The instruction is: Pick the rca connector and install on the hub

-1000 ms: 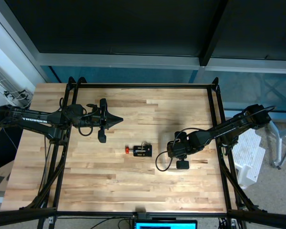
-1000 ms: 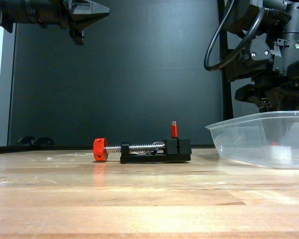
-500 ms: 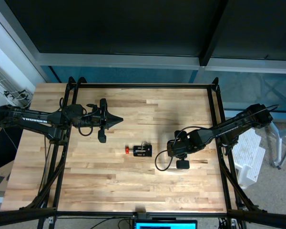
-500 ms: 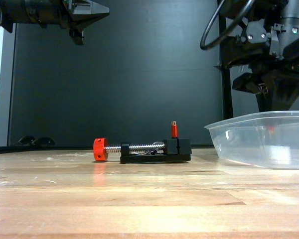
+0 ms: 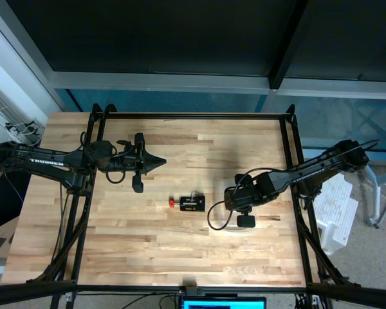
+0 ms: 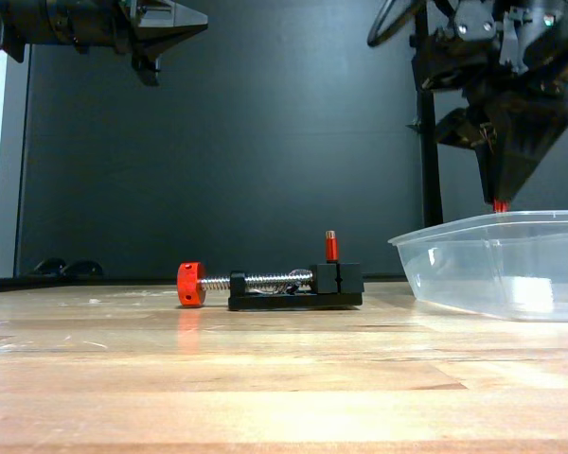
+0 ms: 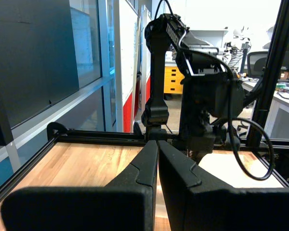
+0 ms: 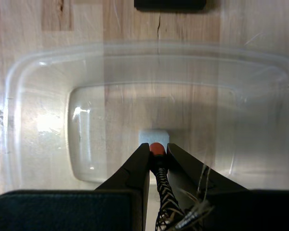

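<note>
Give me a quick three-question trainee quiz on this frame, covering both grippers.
1. True or false: the right gripper hangs above the clear tray.
2. What is clamped in its jaws?
3. Fill in: the left gripper, parked high over the table's left side, has its jaws ____.
Key: 1 true; 2 the rca connector; 3 shut.

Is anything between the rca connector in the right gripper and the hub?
Only the clear tray's wall facing the hub; the right gripper holds the rca connector near rim height. The left gripper hangs high, well aside.
</note>
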`<state>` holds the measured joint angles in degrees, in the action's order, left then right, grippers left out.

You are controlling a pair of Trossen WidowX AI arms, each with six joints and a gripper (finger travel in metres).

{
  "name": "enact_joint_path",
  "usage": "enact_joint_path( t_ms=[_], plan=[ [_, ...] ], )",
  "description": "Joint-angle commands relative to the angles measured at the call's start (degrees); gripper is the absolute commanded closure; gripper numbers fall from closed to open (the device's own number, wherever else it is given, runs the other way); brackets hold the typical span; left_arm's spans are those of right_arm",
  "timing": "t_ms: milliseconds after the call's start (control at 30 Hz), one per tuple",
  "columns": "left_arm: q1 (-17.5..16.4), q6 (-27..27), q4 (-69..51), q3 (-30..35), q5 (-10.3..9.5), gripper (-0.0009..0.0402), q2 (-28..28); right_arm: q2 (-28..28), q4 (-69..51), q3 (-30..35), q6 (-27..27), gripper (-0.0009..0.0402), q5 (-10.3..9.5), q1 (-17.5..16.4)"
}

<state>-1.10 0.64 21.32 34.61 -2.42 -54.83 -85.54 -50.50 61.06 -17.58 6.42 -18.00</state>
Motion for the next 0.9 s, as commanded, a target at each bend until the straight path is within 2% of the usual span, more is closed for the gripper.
enact_joint_path(
  t_ms=[33, 533, 900],
  plan=[
    [0.0, 0.0, 0.0, 0.0, 0.00, 0.0392, 0.0, 0.0, -1.7, 1.8, 0.0, 0.0393, 0.09, 0.0],
    [0.0, 0.0, 0.0, 0.0, 0.02, 0.0392, 0.0, -0.1, -5.8, 6.0, -0.2, 0.0393, 0.11, 0.0],
    [0.0, 0.0, 0.0, 0.0, 0.02, 0.0392, 0.0, -0.1, -5.8, 6.0, -0.6, 0.0393, 0.11, 0.0]
  ],
)
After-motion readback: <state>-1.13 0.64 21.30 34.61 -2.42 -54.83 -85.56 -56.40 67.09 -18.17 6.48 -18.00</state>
